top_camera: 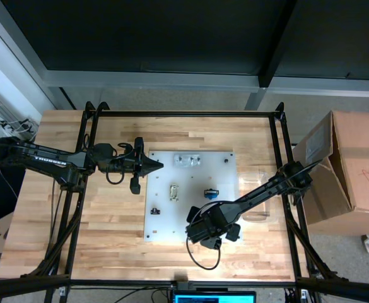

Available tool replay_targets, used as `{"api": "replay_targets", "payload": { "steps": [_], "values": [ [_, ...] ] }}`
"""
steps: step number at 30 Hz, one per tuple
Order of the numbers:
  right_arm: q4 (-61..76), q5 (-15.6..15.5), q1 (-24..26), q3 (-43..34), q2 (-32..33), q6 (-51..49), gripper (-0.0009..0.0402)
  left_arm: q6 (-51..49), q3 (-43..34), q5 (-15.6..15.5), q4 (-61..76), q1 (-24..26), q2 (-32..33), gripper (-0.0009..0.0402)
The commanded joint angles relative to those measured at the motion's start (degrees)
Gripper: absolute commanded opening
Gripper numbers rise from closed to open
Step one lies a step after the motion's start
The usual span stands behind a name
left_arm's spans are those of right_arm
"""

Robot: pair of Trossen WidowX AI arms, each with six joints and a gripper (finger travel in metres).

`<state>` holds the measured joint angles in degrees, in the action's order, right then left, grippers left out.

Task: Pick the M12 nut and place it on its threads and fasten

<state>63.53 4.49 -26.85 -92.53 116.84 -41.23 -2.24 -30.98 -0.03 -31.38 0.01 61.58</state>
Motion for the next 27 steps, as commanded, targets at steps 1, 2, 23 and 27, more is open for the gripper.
{"api": "replay_targets", "payload": {
  "steps": [1,2,23,27],
  "values": [
    [-0.85,-0.04,-0.39,1.27,-0.04,0.33,0.0000,0.00,-0.02,0.00,0.00,0.00,0.00,0.0000],
    [-1.53,-0.04,-0.50,1.62,-0.04,0.33,0.0000,0.00,-0.02,0.00,0.00,-0.02,0.00,0.0000],
    [-3.87,-0.07,-1.01,4.28,-0.04,0.33,0.0000,0.00,-0.02,0.00,0.00,0.00,0.00,0.0000],
    [-4.68,-0.13,-1.01,4.63,-0.04,3.65,0.0000,0.00,-0.02,0.00,0.00,0.00,0.00,0.0000]
  ]
}}
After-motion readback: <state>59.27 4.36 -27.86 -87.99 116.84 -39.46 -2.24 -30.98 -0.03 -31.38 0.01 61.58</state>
